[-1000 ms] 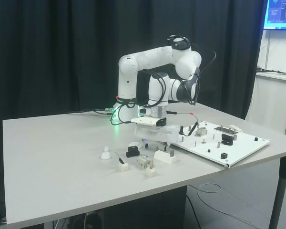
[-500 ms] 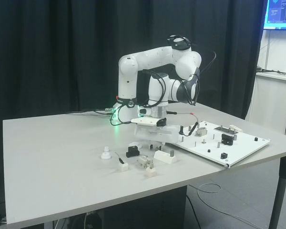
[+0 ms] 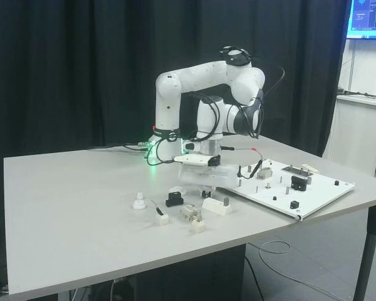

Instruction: Pick BNC.

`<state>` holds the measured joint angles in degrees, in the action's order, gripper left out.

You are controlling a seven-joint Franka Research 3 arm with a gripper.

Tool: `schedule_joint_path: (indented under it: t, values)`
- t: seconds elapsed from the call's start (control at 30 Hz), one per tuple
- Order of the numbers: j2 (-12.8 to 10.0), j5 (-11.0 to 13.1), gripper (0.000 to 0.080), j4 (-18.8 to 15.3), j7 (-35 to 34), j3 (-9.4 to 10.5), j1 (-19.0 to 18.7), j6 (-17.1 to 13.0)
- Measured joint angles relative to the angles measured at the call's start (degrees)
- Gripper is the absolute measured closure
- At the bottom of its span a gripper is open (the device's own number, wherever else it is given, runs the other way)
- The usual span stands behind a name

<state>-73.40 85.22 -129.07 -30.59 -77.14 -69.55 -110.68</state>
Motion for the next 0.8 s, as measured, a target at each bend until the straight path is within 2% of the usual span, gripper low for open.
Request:
schedule_joint_path:
  t: [0.3, 0.8]
  values:
    - [0.00, -0.22, 0.0677, -0.19, 0.00, -0.83, -0.40, -0.62]
    - [0.42, -1.95, 0.0679, -2.16, 0.11, -5.27, -3.49, -0.08]
